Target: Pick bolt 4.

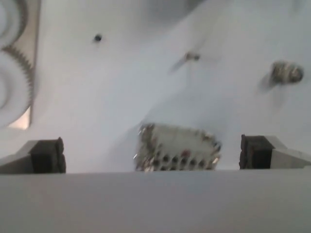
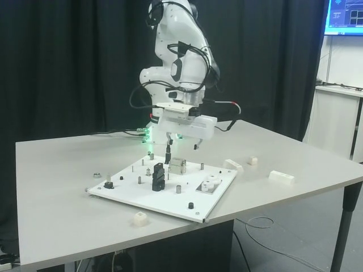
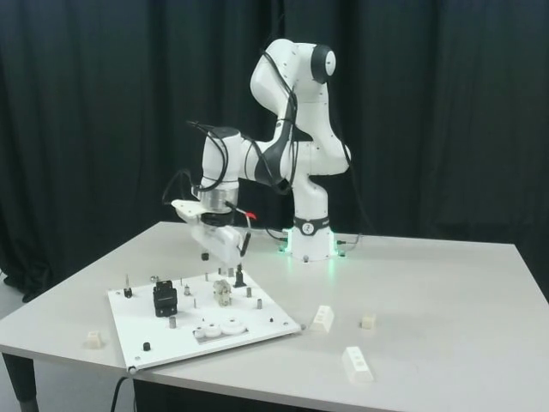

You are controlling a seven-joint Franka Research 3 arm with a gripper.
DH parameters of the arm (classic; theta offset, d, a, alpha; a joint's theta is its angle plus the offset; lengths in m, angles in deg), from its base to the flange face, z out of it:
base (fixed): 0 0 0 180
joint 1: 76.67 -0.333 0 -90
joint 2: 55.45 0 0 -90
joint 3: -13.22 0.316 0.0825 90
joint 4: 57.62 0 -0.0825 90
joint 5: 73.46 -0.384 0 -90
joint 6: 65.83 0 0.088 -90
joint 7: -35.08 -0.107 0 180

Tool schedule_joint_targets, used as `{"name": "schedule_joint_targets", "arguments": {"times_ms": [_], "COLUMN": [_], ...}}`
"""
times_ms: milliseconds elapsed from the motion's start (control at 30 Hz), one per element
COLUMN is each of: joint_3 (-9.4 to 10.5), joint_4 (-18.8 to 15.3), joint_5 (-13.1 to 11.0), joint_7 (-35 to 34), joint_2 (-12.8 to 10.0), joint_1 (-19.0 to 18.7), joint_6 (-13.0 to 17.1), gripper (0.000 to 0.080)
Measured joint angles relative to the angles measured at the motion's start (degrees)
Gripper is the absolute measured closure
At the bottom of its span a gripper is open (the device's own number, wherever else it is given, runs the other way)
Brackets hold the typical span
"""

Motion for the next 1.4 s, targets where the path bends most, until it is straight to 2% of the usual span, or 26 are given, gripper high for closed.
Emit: {"name": "schedule_joint_targets", "arguments": {"times_ms": [233, 667, 933, 1233, 1400], "joint_3": [-1.84, -6.76, -9.50, -11.62, -11.99], "joint_4": [0.37, 0.79, 0.79, 0.77, 0.77], "joint_5": [1.57, 1.60, 1.40, -0.11, -2.62], "joint_7": [6.44, 27.66, 37.46, 48.34, 55.25], "joint_2": [0.00, -0.18, -0.79, -2.32, -3.39], "joint_1": [1.37, 4.90, 7.45, 10.99, 13.52], "joint_6": [2.16, 5.89, 7.61, 9.69, 10.77], "gripper": [0.0002, 0.0003, 0.0003, 0.0002, 0.0003]}}
